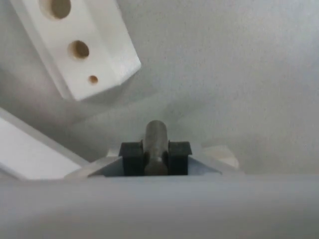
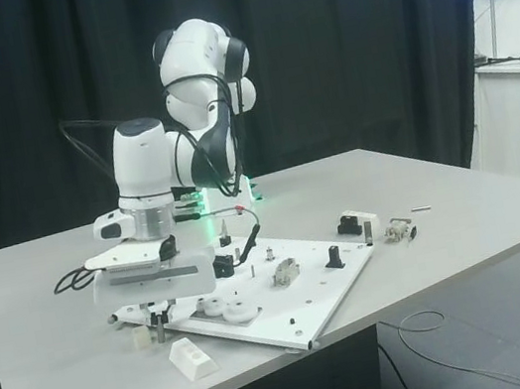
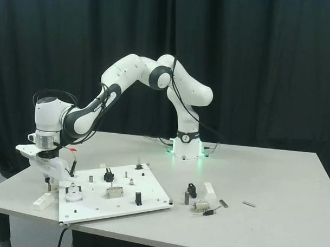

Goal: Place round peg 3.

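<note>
My gripper (image 1: pixel 156 160) is shut on a grey round peg (image 1: pixel 156 142), which stands upright between the black fingertips. In the first room view the gripper (image 2: pixel 161 317) hangs low over the grey table, just off the near left corner of the white assembly board (image 2: pixel 303 298). A white block (image 1: pixel 79 45) with three round holes of different sizes lies on the table close by. That block (image 2: pixel 192 358) sits in front of the gripper. The second room view has the gripper (image 3: pixel 48 181) just above the block (image 3: pixel 43 202), left of the board (image 3: pixel 124 206).
White gears (image 2: pixel 230 309) and small black fixtures (image 2: pixel 334 257) stand on the board. Loose small parts (image 2: pixel 397 229) lie on the table to the board's right. The arm's base (image 3: pixel 187 148) is at the back of the table. A black cable (image 2: pixel 74 280) trails beside the wrist.
</note>
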